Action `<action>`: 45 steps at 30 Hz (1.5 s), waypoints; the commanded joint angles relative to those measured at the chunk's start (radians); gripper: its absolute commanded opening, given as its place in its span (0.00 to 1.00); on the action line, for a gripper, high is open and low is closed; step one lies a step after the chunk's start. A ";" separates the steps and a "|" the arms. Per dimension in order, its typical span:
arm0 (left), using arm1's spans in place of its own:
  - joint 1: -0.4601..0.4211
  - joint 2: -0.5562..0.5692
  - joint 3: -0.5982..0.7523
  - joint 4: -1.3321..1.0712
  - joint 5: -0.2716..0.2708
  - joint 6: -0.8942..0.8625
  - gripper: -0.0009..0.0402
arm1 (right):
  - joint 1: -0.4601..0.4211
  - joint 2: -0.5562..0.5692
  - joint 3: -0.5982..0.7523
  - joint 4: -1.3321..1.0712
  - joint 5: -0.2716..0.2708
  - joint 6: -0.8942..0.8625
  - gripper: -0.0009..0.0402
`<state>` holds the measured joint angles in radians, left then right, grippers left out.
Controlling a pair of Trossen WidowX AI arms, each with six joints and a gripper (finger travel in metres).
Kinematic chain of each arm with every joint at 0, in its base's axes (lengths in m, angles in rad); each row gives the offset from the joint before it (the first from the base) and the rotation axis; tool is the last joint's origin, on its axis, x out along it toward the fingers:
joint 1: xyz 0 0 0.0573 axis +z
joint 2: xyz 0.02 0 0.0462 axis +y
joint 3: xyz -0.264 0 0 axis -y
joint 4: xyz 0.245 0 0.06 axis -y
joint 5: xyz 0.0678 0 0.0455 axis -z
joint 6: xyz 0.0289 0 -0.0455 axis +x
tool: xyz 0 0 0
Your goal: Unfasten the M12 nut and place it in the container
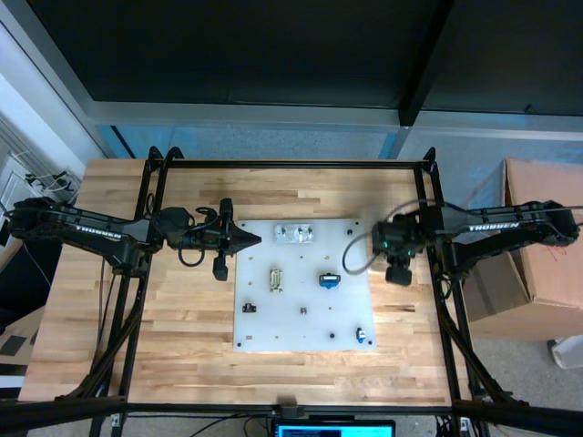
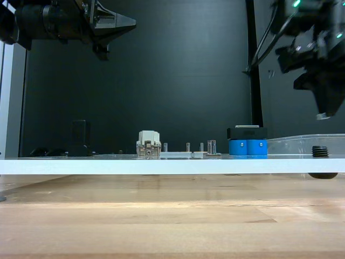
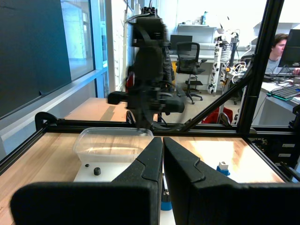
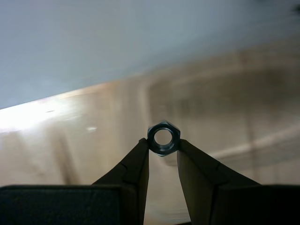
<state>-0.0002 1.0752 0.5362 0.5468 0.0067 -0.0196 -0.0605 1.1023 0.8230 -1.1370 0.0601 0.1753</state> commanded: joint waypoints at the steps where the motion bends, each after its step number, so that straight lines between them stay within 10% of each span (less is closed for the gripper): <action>1: 0.000 0.000 0.000 0.000 0.000 0.000 0.02 | -0.160 0.000 -0.008 0.003 -0.007 -0.090 0.06; 9: 0.000 0.000 0.000 0.000 0.000 0.000 0.02 | -0.362 0.000 -0.009 0.005 -0.011 -0.191 0.06; 30: 0.000 0.000 0.000 0.000 0.000 0.000 0.02 | -0.362 0.000 -0.009 0.021 -0.009 -0.183 0.27; 45: 0.000 0.000 0.000 0.000 0.000 0.000 0.02 | -0.278 -0.001 0.065 0.083 -0.037 -0.104 0.15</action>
<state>-0.0002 1.0752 0.5362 0.5468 0.0071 -0.0200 -0.3618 1.1019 0.8757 -1.0691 0.0223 0.0605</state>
